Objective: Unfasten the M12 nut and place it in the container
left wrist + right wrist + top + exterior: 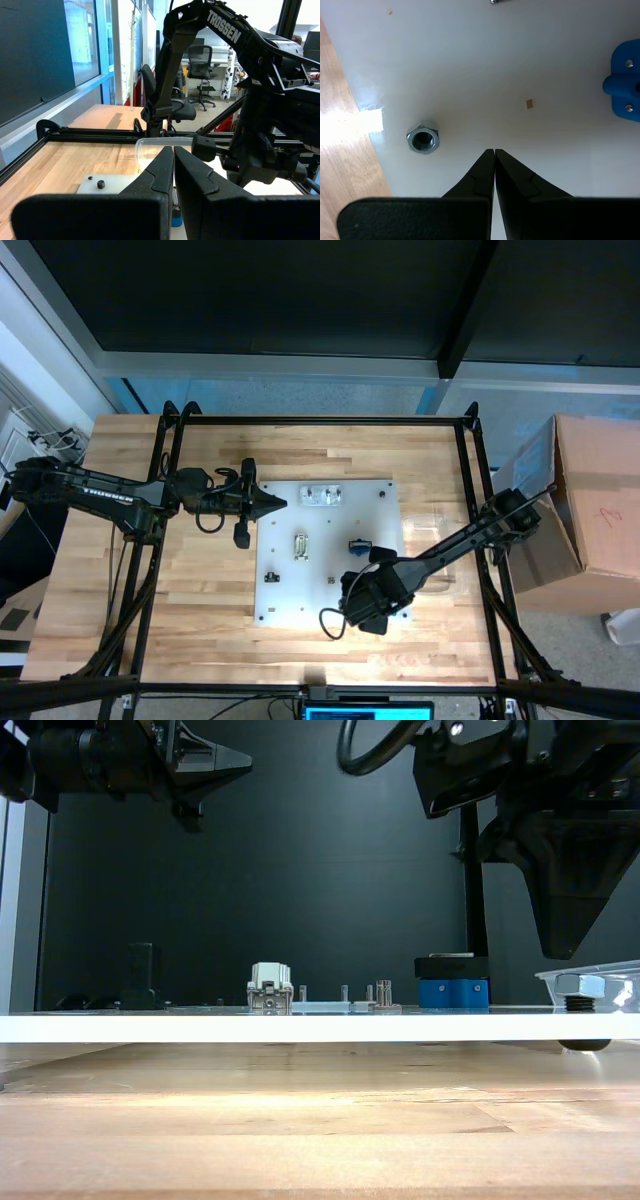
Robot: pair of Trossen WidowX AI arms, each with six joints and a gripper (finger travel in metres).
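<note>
Silver nut caps stud; right pincer together above; left pincer together, board edge.

Counted:
- 1 silver hexagonal metal nut
- 1 clear plastic tray
- 2 black pointed grippers: left gripper, right gripper
- 1 white square board
- 1 blue plastic block
- 1 brown cardboard box, at the right edge of the high view
- 1 light wooden table

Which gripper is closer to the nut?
Right gripper: shut, empty, just above and beside the nut on its stud. Left gripper, also shut, hangs high at the board's left edge.
</note>
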